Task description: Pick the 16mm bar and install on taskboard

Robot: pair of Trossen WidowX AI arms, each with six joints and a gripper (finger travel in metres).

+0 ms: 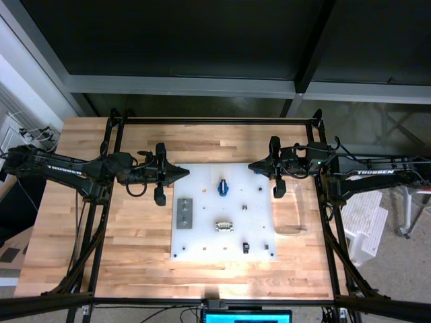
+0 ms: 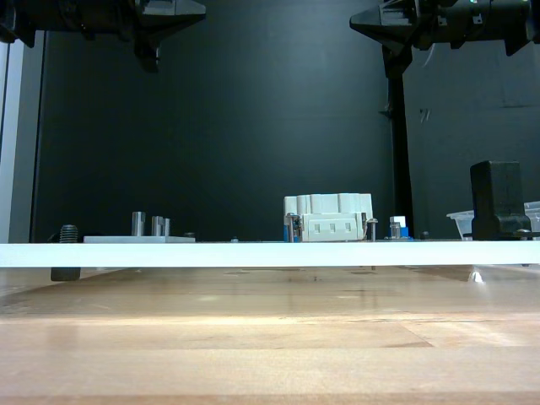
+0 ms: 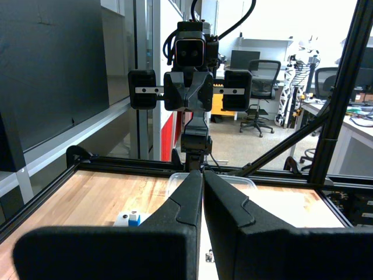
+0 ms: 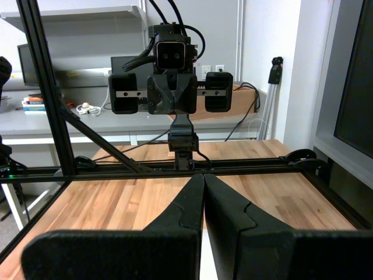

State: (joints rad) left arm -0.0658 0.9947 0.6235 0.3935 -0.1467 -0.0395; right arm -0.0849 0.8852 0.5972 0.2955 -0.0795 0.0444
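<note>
A grey holder plate (image 1: 184, 214) lies on the left part of the white taskboard (image 1: 202, 250). Short metal bars (image 2: 139, 224) stand upright in it; I cannot tell which is the 16mm bar. My left gripper (image 1: 187, 173) hovers high over the board's far left corner, shut and empty, its closed fingertips (image 3: 197, 178) pointing at the other arm. Over the far right corner hangs my right gripper (image 1: 251, 166), also shut with nothing in it, fingertips (image 4: 198, 179) pressed together. Both are well above the board in the low view: left gripper (image 2: 201, 12), right gripper (image 2: 354, 17).
On the board are a blue part (image 1: 223, 187), a white connector (image 1: 224, 227) and a black block (image 1: 247, 247). A clear plastic tray (image 1: 294, 215) rests on the wood beside the board's right edge. A black frame rims the table.
</note>
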